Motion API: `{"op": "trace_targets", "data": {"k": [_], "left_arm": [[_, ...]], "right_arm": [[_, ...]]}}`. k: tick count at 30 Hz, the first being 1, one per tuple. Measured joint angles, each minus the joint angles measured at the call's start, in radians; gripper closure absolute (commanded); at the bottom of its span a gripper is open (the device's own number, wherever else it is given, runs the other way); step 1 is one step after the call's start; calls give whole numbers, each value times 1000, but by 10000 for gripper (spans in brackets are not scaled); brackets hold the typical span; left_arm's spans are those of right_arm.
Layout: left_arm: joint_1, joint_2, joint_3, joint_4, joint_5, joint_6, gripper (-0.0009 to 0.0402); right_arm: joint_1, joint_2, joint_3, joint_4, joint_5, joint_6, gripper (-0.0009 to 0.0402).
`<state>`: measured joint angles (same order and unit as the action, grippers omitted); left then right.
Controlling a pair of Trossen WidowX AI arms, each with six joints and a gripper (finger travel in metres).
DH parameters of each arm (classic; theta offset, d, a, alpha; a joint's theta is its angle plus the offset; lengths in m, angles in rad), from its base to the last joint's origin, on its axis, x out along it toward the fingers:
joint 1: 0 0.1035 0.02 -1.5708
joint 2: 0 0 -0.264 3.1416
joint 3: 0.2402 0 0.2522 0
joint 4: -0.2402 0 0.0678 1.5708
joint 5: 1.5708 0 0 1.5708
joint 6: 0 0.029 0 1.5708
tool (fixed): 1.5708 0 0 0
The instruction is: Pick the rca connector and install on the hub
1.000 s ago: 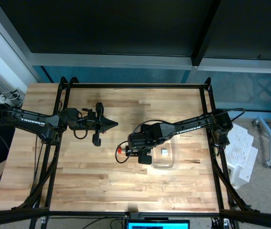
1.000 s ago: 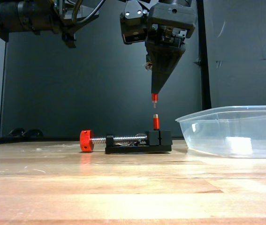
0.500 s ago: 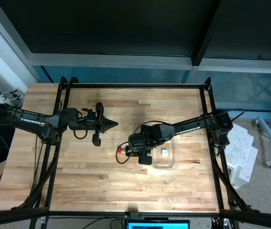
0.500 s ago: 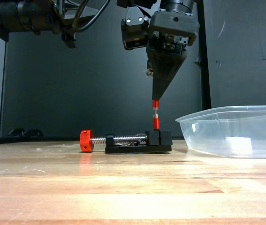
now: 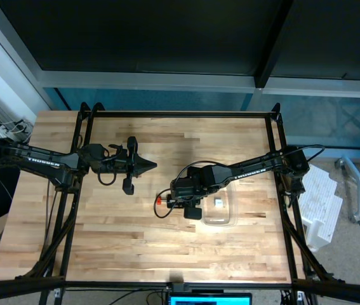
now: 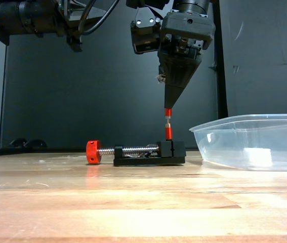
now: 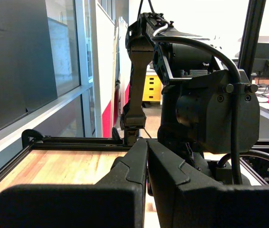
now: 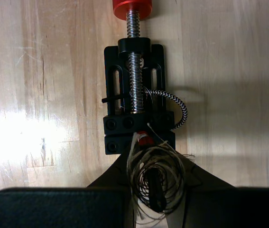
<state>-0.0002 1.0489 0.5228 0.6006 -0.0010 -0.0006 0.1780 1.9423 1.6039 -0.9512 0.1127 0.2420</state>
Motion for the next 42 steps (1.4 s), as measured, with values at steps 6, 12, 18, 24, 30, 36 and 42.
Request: {"op": "trace_targets", "data": {"k": [6, 12, 18, 24, 30, 36, 42], "left_arm": [[0, 0, 0, 0, 0, 0, 393], [0, 0, 0, 0, 0, 0, 393], [0, 0, 0, 0, 0, 0, 393], [0, 0, 0, 0, 0, 0, 393], [0, 0, 0, 0, 0, 0, 393], [0, 0, 0, 0, 0, 0, 393], [0, 0, 0, 0, 0, 0, 393]], "right_arm": [[0, 0, 0, 0, 0, 3, 393], [0, 0, 0, 1, 0, 4, 372], [1, 0, 0, 2, 0, 7, 316], [1, 0, 0, 2, 0, 7, 278], [1, 0, 0, 3, 0, 11, 262], [1, 0, 0, 3, 0, 11, 265], [1, 0, 0, 3, 0, 11, 265]]}}
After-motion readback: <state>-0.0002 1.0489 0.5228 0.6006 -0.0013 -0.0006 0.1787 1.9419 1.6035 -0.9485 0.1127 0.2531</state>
